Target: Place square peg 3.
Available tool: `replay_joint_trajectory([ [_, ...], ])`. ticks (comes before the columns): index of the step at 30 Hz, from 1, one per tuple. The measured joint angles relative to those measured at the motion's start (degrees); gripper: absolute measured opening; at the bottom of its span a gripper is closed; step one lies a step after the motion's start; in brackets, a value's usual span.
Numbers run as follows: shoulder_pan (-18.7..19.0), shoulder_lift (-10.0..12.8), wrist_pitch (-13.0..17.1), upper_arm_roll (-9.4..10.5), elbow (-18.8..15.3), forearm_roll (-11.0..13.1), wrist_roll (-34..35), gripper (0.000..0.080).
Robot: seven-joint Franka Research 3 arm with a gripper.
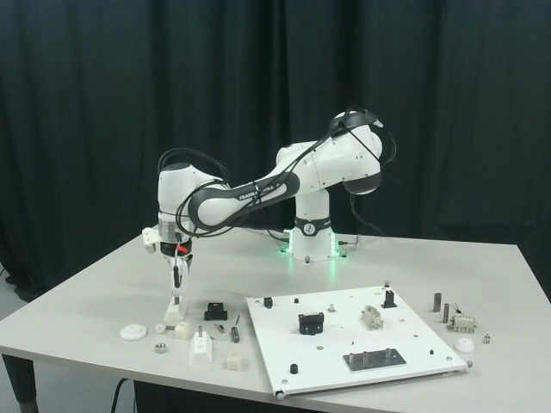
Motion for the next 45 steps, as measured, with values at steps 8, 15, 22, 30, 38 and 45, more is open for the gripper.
replay_joint_trajectory([
  [8, 0.0, 0.0, 0.6, 0.00, -0.1, 1.3, 0.8, 0.0076],
  [15, 0.0, 0.0, 0.8, 0.00, -0.2, 1.6, 2.2, 0.0076],
  [22, 0.0, 0.0, 0.9, 0.02, -0.5, 1.6, 2.9, 0.0076],
  [30, 0.0, 0.0, 1.1, 0.09, -0.7, 1.8, 3.1, 0.0076],
  [38, 0.1, 0.0, 1.1, 0.09, -0.7, 2.2, 4.2, 0.0076],
  [45, 0.3, 0.0, 1.1, 0.08, -0.7, 2.5, 4.4, 0.0076],
])
